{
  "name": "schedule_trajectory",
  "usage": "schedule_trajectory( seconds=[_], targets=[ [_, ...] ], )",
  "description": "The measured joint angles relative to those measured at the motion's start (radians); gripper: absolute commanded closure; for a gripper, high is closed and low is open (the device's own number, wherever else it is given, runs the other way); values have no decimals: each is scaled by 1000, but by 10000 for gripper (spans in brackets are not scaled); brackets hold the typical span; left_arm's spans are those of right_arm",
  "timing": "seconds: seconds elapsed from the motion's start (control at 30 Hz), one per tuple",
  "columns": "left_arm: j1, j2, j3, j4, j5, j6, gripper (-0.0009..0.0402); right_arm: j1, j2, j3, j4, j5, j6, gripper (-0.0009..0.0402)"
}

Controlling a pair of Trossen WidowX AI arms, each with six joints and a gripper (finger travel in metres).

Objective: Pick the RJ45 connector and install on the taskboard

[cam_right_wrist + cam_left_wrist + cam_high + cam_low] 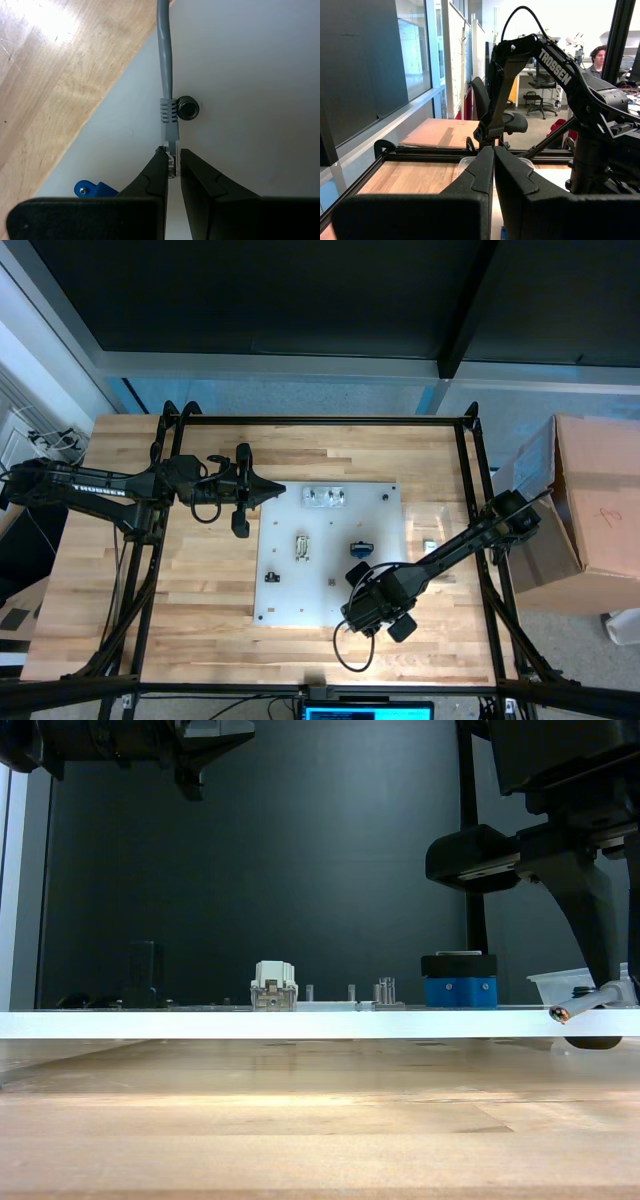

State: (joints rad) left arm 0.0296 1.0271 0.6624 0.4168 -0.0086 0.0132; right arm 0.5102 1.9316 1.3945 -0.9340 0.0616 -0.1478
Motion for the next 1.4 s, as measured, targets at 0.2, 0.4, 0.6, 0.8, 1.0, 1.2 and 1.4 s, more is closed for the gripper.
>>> schedule_trajectory(
  seconds=[0.2, 0.4, 0.6, 0.8, 1.0, 1.2, 1.4],
  targets=[
    [0, 0, 0, 0, 0, 0, 393, -5, -67, -14, -14, 32, 21, 394],
    [0, 0, 0, 0, 0, 0, 393, -2, -183, -47, -19, 22, 98, 394],
    [0, 0, 0, 0, 0, 0, 393, -6, -286, -82, -2, 32, 182, 393],
    [0, 0, 0, 0, 0, 0, 393, -27, -386, -177, 167, 93, 323, 393],
    [0, 2, 0, 0, 0, 0, 393, -50, -471, -306, 445, 213, 431, 393],
    [-1, 2, 0, 6, 6, 0, 393, -99, -512, -379, 647, 294, 458, 393],
    [-2, 7, 0, 9, 20, -67, 393, -193, -517, -428, 890, 290, 452, 394]
  ],
)
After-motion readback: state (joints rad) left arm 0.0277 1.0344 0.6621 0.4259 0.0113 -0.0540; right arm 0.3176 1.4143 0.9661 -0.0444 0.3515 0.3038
